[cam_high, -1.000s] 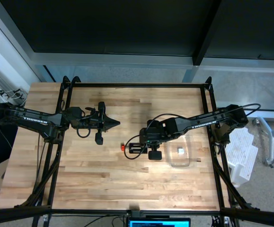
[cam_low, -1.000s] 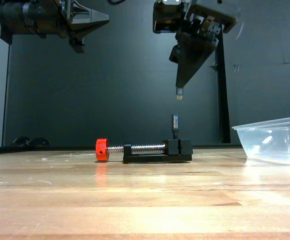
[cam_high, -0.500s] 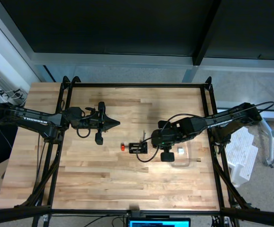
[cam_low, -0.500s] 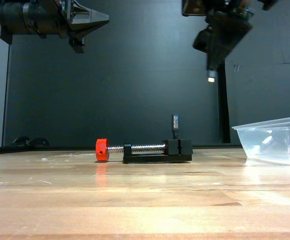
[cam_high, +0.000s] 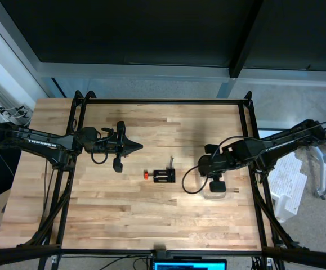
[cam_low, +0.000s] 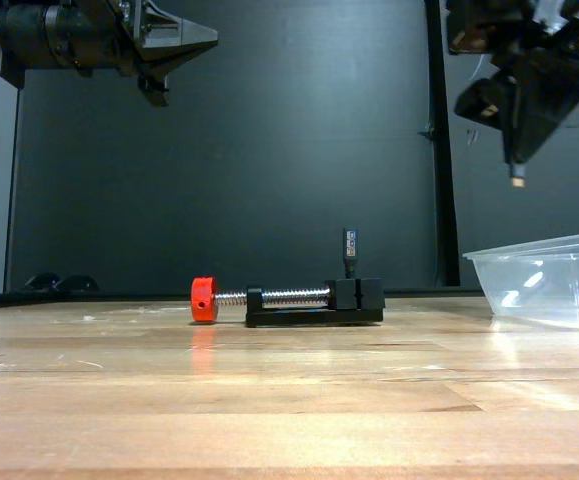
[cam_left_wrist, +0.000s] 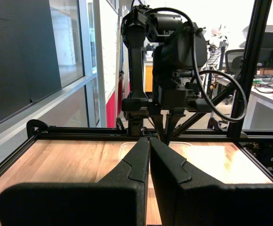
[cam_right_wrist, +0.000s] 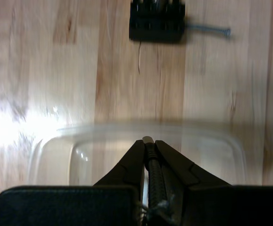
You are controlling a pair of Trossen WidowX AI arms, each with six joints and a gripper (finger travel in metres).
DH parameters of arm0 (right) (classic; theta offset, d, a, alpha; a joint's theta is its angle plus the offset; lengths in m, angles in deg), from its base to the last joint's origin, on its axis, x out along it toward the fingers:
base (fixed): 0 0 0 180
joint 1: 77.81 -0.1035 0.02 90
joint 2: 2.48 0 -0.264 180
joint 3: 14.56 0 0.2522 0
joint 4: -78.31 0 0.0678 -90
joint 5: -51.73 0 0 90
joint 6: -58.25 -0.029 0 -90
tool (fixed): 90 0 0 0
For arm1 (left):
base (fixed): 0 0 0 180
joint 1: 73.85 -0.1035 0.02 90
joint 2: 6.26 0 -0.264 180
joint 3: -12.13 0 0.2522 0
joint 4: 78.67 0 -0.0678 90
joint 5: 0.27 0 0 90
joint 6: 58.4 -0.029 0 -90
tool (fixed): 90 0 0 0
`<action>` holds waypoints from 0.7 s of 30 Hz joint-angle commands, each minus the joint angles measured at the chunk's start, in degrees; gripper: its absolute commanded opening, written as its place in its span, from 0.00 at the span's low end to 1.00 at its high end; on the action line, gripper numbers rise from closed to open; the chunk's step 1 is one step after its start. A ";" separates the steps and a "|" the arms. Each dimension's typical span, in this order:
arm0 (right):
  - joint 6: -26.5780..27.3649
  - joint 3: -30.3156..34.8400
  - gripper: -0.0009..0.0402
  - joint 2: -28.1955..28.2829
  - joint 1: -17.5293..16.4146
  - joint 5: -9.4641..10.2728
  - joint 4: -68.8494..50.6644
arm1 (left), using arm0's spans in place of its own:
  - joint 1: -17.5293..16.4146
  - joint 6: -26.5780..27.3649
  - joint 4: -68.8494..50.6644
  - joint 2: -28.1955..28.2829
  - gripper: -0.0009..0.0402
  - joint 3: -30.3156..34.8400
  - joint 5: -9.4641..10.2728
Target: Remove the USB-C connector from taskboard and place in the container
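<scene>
From above, the right gripper [cam_high: 202, 167] and its wrist camera are covering most of the container [cam_high: 226, 194], a clear, colourless plastic tray with a shallow rim, so only part of that rim is showing. The USB-C connector [cam_low: 516, 178], a slim dark plug with a pale metallic tip, is too small to make out from above. In the low view it is pointing down from the right gripper [cam_low: 516, 160], in the air over the container's [cam_low: 539, 285] left rim and not touching it. The right wrist view is showing the fingers [cam_right_wrist: 135, 157] pinching the USB-C connector [cam_right_wrist: 149, 153] from both sides, with the container's rim [cam_right_wrist: 103, 128] blurred just beyond its tip.

The taskboard [cam_high: 164, 176], a small black rectangular block with an orange-red knob [cam_low: 203, 300], is lying on the wooden table [cam_high: 123, 191], well apart from the connector. A thin upright post [cam_low: 349, 250] is standing on the taskboard [cam_low: 314, 302]; what it is cannot be told.

The left gripper [cam_high: 137, 147] is hanging high over the table's left part, its fingers [cam_left_wrist: 138, 155] pressed together on nothing.

A second ago the right gripper was directly above the taskboard [cam_right_wrist: 157, 21]; it has been travelling rightward and is now lower than half a second ago. The left gripper and taskboard are staying where they were.
</scene>
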 commanded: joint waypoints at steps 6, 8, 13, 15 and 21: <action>-1.57 -6.86 0.02 -5.95 -0.44 0.00 0.07 | 0.00 0.00 0.00 0.00 0.02 0.00 0.00; -1.73 -8.17 0.02 -7.23 -0.48 0.00 0.04 | 0.00 0.00 0.00 0.02 0.02 0.00 -0.02; -2.56 -11.10 0.02 -9.77 -0.50 -0.28 0.07 | 0.00 0.00 0.00 0.02 0.02 0.00 -0.02; -2.84 -12.24 0.02 -10.23 -0.50 -0.33 0.07 | 0.00 0.00 0.02 0.00 0.02 0.00 -0.02; -3.93 -13.51 0.11 -10.29 -0.52 -0.28 0.07 | 0.00 0.00 0.00 0.02 0.02 0.00 -0.02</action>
